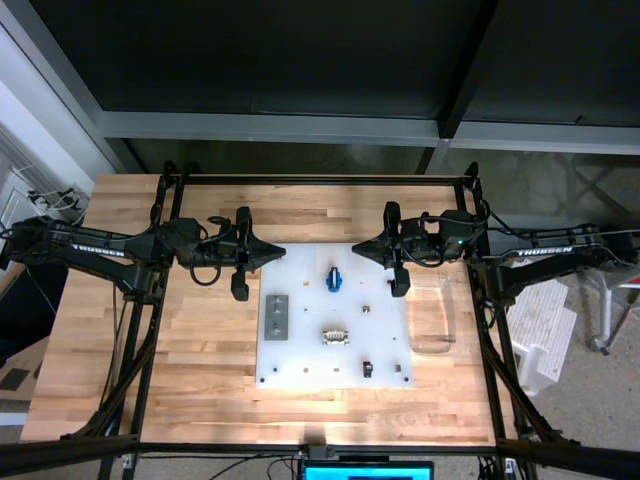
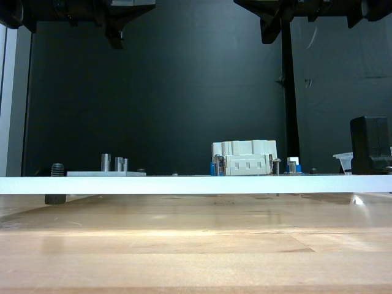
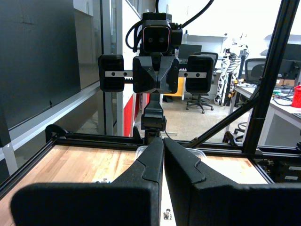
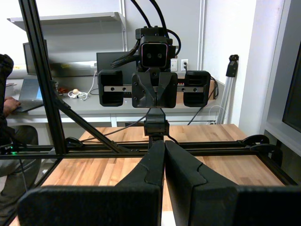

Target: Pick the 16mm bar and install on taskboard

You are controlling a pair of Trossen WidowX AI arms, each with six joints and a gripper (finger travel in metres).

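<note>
Hovering above the far edge of the white plastic taskboard (image 1: 300, 372), the black left gripper (image 1: 275, 254) and black right gripper (image 1: 357, 250) are seen facing each other, fingers pressed together on nothing. The 16mm bar is possibly among the short upright metal pegs (image 2: 105, 162) on the flat grey block (image 1: 275, 318); this cannot be told.

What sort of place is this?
Likely a robotics lab: task board on a wooden table, office chairs and desks behind. Left gripper and right gripper hover shut above the board's far edge. Bar: cannot tell where.
</note>
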